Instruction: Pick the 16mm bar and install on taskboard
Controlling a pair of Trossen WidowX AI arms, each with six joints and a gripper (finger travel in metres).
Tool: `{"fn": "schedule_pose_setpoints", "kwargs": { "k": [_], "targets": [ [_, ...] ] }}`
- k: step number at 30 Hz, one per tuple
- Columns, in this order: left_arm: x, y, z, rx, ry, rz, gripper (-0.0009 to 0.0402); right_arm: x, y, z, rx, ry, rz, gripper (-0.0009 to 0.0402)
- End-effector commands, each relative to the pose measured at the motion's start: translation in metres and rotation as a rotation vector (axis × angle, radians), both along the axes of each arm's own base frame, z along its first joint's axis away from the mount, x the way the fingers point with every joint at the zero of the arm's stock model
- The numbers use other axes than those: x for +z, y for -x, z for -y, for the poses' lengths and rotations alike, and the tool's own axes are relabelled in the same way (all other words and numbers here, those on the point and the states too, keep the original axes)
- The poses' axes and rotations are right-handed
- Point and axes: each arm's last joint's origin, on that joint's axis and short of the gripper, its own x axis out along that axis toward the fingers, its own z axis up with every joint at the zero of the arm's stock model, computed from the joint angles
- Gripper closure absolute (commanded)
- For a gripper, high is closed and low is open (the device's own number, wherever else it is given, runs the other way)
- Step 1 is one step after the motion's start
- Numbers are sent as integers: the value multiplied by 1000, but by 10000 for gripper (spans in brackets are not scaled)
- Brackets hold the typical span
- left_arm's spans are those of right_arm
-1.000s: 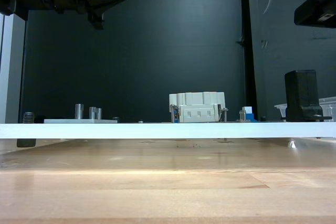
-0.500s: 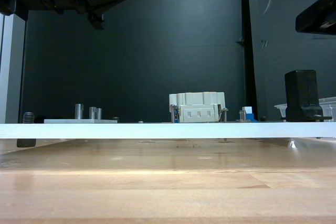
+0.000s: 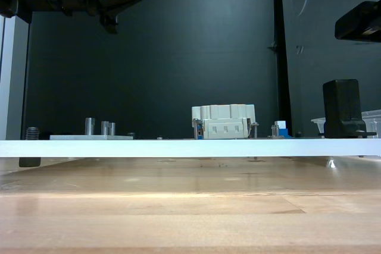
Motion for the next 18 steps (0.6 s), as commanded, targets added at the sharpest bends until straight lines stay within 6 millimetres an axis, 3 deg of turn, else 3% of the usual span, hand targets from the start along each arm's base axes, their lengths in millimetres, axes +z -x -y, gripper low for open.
{"fn": "schedule_pose_setpoints", "kwargs": {
  "k": [1,18],
  "targets": [
    [0,0,0,0,0,0,393,-1,0,1,0,2,-2,393],
    [0,0,0,0,0,0,393,-1,-1,0,3,-3,11,393]
  ]
}}
